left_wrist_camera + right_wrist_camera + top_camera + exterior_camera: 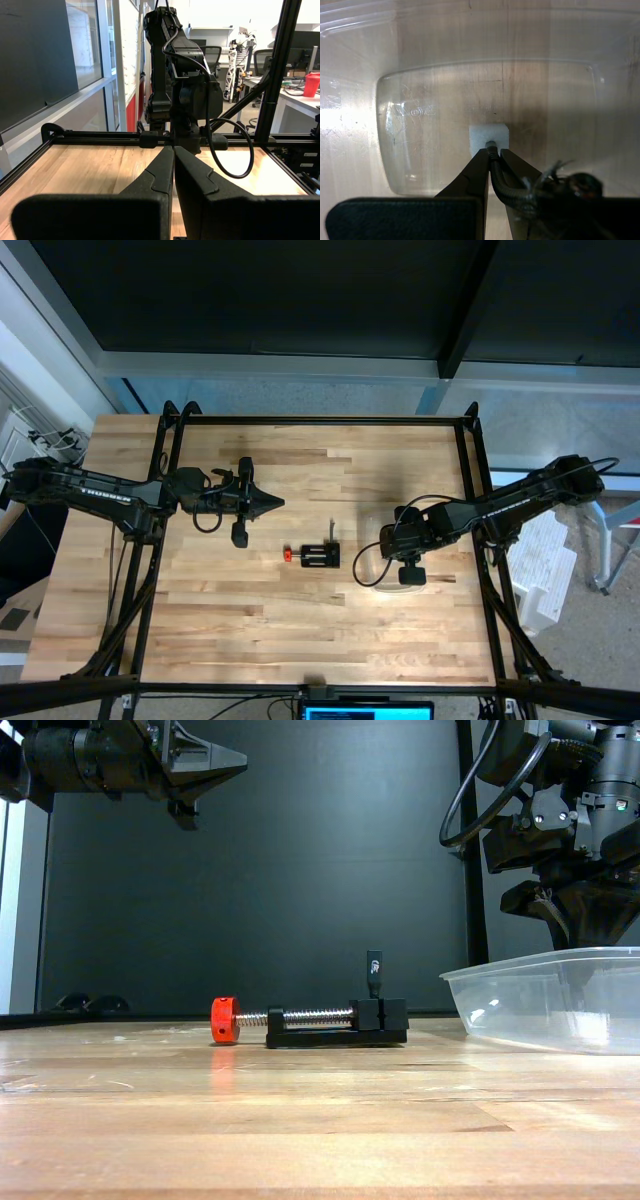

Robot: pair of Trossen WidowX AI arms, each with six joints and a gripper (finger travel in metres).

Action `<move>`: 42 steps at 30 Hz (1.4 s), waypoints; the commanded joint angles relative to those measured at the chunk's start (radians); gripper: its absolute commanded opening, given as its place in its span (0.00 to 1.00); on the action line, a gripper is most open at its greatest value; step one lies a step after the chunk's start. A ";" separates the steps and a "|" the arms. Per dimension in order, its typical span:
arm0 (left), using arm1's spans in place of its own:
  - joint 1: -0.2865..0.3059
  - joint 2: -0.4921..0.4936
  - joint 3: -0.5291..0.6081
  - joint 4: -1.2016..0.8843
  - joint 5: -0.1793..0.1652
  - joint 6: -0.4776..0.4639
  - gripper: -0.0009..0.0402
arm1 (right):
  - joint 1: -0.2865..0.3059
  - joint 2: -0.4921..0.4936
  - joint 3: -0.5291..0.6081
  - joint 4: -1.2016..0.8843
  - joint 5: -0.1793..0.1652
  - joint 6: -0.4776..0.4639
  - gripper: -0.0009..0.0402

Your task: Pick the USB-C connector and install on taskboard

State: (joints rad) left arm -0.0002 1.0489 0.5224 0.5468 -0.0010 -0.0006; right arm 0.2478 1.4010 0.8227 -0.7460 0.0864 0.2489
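Step in hand, as I judge it: lift connector out of clear tray. Right gripper points straight down into tray. Its 2 fingers pinch the black cable just behind connector's metal tip, above white foam square. Best to rise straight up, clear tray wall, hold pinch firm so cable can't twist. Taskboard sits on table just left of tray, pin upright. Left gripper hangs high over left side, fingers together, holding nothing.
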 commanded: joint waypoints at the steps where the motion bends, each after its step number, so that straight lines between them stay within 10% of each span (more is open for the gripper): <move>1: 0.000 0.000 0.000 0.000 0.000 0.000 0.02 | 0.000 -0.005 0.000 0.000 -0.001 -0.003 0.02; 42: 0.000 0.000 0.000 0.000 0.000 0.000 0.02 | -0.008 -0.032 0.281 -0.188 0.007 0.060 0.02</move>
State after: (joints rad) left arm -0.0002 1.0489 0.5228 0.5468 -0.0010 -0.0010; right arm 0.2398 1.3544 1.0874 -0.9340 0.0879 0.3096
